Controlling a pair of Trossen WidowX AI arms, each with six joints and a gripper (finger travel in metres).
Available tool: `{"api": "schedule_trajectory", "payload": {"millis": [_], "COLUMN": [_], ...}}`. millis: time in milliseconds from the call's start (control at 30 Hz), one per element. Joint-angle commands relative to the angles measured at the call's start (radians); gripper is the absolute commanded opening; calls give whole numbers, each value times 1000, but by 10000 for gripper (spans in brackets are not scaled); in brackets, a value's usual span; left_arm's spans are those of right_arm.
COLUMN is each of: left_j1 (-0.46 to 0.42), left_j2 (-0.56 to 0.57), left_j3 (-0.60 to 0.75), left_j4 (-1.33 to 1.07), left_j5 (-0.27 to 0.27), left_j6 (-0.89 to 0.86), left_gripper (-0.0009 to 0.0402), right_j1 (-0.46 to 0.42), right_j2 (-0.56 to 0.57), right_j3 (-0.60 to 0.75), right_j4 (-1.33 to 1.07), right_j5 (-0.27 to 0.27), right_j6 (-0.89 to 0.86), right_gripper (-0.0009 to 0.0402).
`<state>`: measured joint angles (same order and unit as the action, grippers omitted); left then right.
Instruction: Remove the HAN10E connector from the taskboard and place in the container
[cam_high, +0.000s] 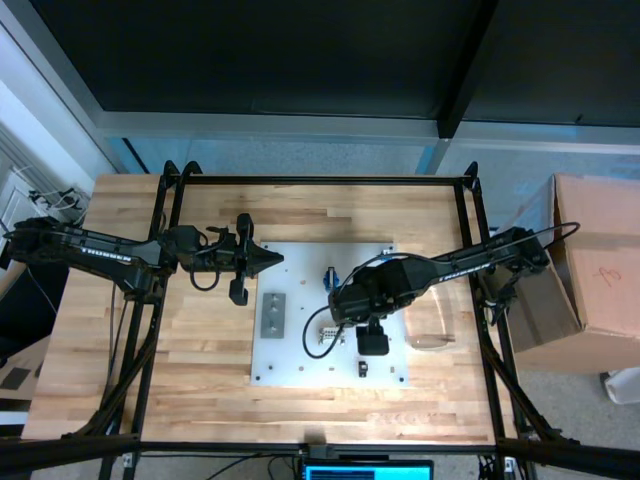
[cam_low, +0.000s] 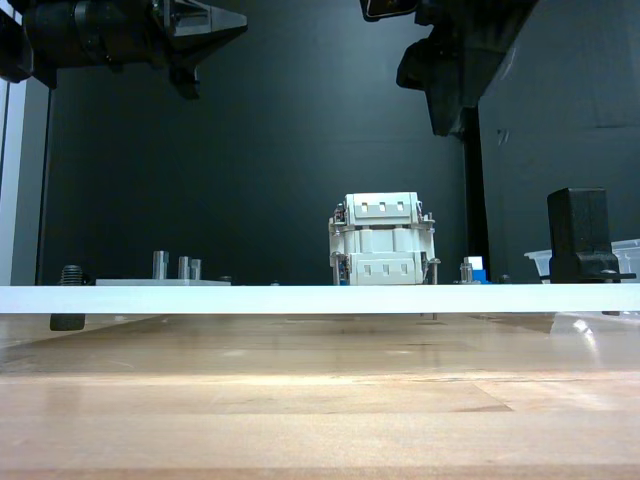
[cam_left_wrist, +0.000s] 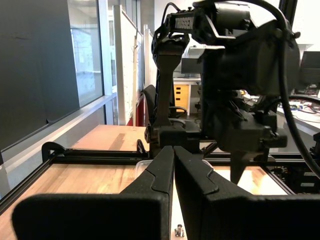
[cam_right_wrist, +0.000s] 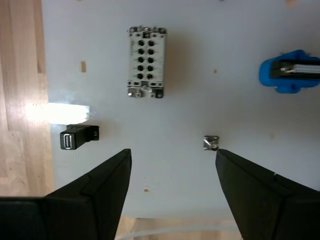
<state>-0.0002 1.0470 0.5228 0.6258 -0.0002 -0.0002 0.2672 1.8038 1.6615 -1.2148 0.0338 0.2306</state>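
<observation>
- The HAN10E connector (cam_high: 325, 338) stands upright on the white taskboard (cam_high: 300, 360), toward 6 o'clock from the board's centre in the high view. Neither gripper touches it.
- In the low view the connector (cam_low: 382, 240) sits level on the board, pale grey, with nothing over it.
- The right gripper (cam_right_wrist: 172, 155) hangs above the board's 3 o'clock side and points down at it. Its jaws are wide apart with nothing between them, and the connector (cam_right_wrist: 145, 62) lies beyond the fingertips.
- The left gripper (cam_high: 272, 259) hovers high over the board's 10 o'clock corner, pointing toward 3 o'clock. Its jaws are pressed together on nothing, as the left wrist view shows (cam_left_wrist: 174, 160).
- The clear container (cam_high: 432, 322) rests on the wooden worktop (cam_high: 200, 360), just beside the board at its 3 o'clock edge.
- A blue part (cam_right_wrist: 287, 72) sits on the board at 12 o'clock from the connector in the high view. A small black socket (cam_right_wrist: 79, 137) sits near the board's 6 o'clock edge.
</observation>
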Motion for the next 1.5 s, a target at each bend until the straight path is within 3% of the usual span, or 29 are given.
{"api": "schedule_trajectory", "payload": {"millis": [33, 333, 900, 1233, 1500], "left_j1": [0, 0, 0, 0, 0], "left_j2": [0, 0, 0, 0, 0], "left_j3": [0, 0, 0, 0, 0], "left_j4": [0, 0, 0, 0, 0], "left_j5": [0, 0, 0, 0, 0], "left_j6": [0, 0, 0, 0, 0], "left_gripper": [0, 0, 0, 0, 0], "right_j1": [8, 24, 35, 36, 37], "right_j2": [24, 91, 193, 208, 208], "right_j3": [0, -1, -6, -65, -89], "right_j4": [10, 40, 102, 169, 190], "right_j5": [1, 2, 1, 1, 2], "right_j6": [3, 23, 24, 24, 31], "right_gripper": [261, 288, 280, 225, 140]}}
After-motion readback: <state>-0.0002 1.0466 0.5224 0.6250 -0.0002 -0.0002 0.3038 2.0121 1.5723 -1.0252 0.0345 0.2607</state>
